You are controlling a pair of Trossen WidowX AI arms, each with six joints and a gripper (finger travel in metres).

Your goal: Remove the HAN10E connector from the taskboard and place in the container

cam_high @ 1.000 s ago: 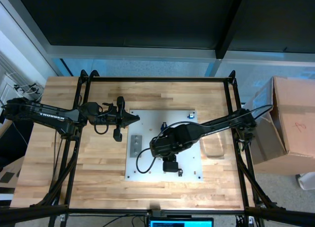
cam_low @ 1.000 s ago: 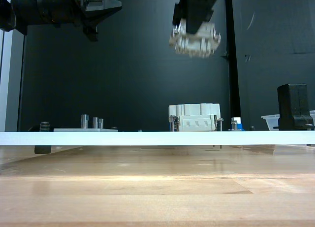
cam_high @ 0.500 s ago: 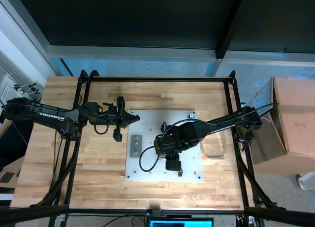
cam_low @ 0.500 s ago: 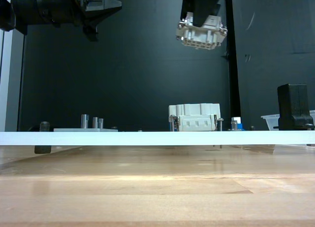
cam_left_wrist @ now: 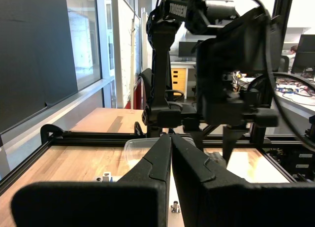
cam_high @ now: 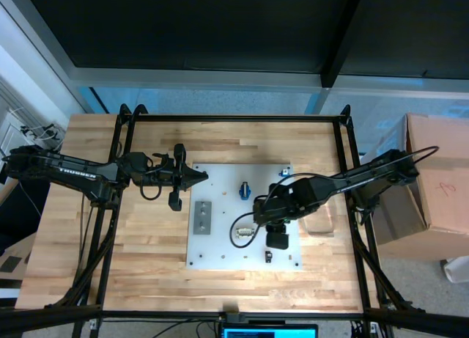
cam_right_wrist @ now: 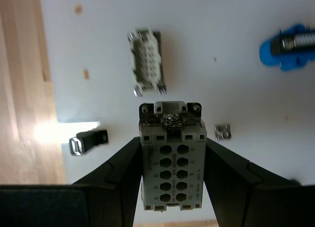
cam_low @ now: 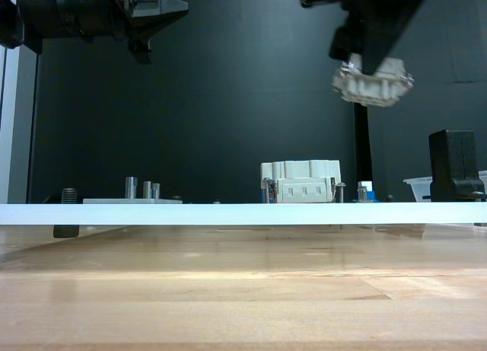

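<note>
While left gripper [cam_low: 181,14] hovers, low view shows right gripper's [cam_low: 364,55] connector [cam_low: 371,87].

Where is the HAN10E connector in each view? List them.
High: hidden beneath right gripper; left gripper hovers at left edge of taskboard.
Low: HAN10E connector held aloft, right of the white housing.
Left wrist: cannot tell.
Right wrist: clamped between the fingers.
Landmark: that housing, seated on the taskboard.

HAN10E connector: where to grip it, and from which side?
Grip the HAN10E connector by its long flat walls, from above its numbered face, as the right gripper does, above the board's right part; its ends carry tabs. Left gripper: shut, over the board's left edge.
</note>
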